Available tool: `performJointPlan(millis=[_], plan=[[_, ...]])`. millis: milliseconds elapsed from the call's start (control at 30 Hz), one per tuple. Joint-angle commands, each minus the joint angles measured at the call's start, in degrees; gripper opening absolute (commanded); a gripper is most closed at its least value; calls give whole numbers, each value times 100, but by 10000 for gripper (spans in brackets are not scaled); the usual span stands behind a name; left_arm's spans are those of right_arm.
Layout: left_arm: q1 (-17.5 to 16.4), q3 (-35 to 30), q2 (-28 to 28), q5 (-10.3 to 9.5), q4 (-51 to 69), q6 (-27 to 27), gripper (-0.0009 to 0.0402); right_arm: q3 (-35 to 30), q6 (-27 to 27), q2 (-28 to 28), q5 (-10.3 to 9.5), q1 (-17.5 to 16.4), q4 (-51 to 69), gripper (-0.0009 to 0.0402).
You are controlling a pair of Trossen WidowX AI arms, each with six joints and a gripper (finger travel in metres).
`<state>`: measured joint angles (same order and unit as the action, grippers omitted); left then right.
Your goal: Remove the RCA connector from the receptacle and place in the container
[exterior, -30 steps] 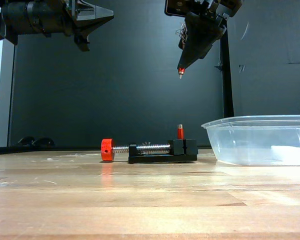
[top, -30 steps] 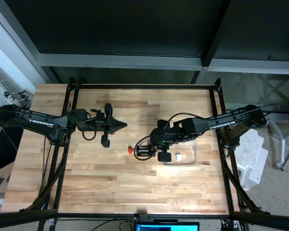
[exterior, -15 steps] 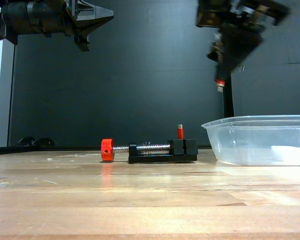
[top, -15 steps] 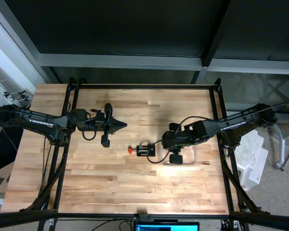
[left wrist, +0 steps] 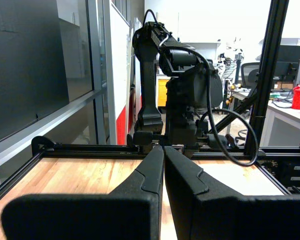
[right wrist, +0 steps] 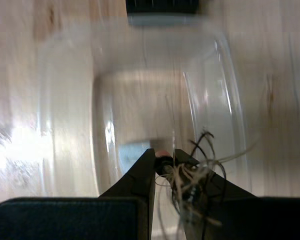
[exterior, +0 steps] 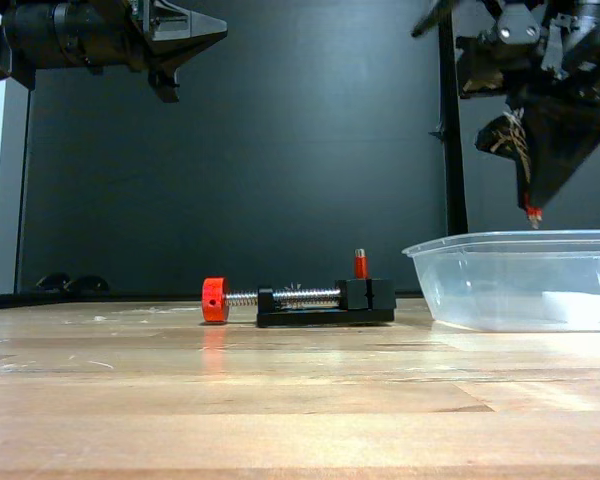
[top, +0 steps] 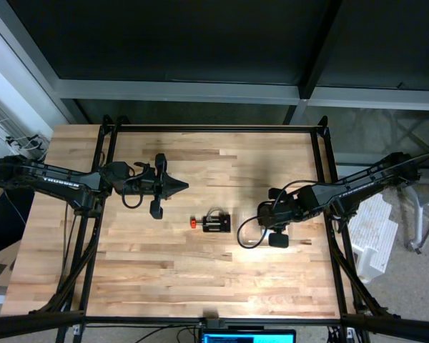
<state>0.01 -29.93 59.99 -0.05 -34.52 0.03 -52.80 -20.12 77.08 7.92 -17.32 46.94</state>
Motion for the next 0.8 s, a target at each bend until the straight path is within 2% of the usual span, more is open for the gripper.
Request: performJointPlan(millis=[33, 267, 600, 800], plan=[[0, -2, 2, 0, -2, 0, 0, 144, -72, 4, 2, -85, 63, 4], [0, -2, 2, 0, 0, 0, 0, 258, -195, 4, 2, -136, 356, 13], [0, -2, 2, 0, -2, -2, 0, 262, -227, 4, 4, -146, 348, 94], [-2, -2, 2, 0, -2, 0, 0, 262, -258, 4, 7, -146, 339, 116]])
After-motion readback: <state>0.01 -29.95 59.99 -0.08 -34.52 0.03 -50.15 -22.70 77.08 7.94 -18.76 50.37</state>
